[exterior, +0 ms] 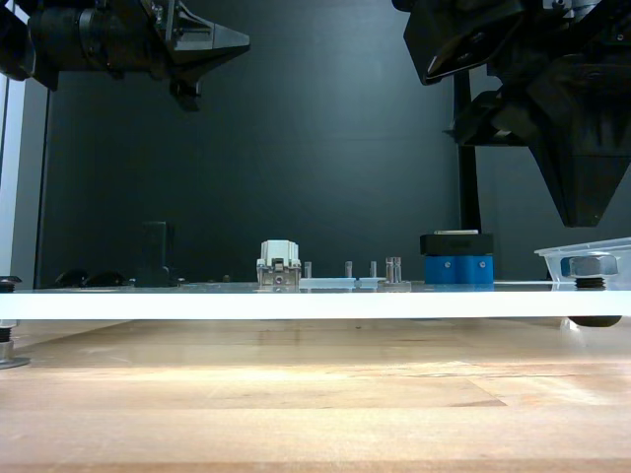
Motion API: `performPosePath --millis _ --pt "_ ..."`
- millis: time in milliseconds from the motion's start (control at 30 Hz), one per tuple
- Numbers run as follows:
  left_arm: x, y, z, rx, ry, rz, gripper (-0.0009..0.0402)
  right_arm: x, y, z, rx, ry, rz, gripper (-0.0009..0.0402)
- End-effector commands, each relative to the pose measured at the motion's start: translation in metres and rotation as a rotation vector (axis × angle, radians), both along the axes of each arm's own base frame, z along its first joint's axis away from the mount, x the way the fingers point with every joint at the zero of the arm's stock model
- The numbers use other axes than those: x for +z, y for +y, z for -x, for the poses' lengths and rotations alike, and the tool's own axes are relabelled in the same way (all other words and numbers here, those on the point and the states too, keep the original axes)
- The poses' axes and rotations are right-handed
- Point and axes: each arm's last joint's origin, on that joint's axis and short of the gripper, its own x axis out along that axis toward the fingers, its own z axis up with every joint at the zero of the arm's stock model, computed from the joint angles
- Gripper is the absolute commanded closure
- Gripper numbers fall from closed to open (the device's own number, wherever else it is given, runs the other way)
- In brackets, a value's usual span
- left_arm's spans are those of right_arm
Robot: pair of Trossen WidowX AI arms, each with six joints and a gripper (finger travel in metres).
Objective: Pick the M12 nut and place it on its threads and fasten
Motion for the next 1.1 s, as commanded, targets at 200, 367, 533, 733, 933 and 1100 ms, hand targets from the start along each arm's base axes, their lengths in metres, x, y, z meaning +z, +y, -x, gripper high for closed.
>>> performPosePath --millis 200,367,533,733,933,1100 --pt "0.0 0.0 0.0 0.0 0.0 0.0 0.0393 -0.005 0.001 -0.001 0.0 0.01 0.004 0.0393" --pt "0.0 0.0 0.0 0.0 0.0 0.0 0.0393 -0.005 0.001 -0.002 0.0 0.01 0.004 0.0393" --pt "0.0 0.0 0.0 0.0 0.0 0.0 0.0393 -0.007 0.001 -0.002 0.001 0.014 0.008 0.0393" --pt "0.0 0.0 0.0 0.0 0.0 0.0 0.0393 -0.012 0.002 -0.003 0.024 0.028 0.016 0.0393" --pt "0.0 0.0 0.0 0.0 0.0 0.0 0.0393 -0.016 0.003 -0.001 0.032 0.038 0.021 0.0393" --pt "0.0 0.0 0.0 0.0 0.0 0.0 0.0393 -0.019 0.003 0.0 0.033 0.034 0.017 0.0393"
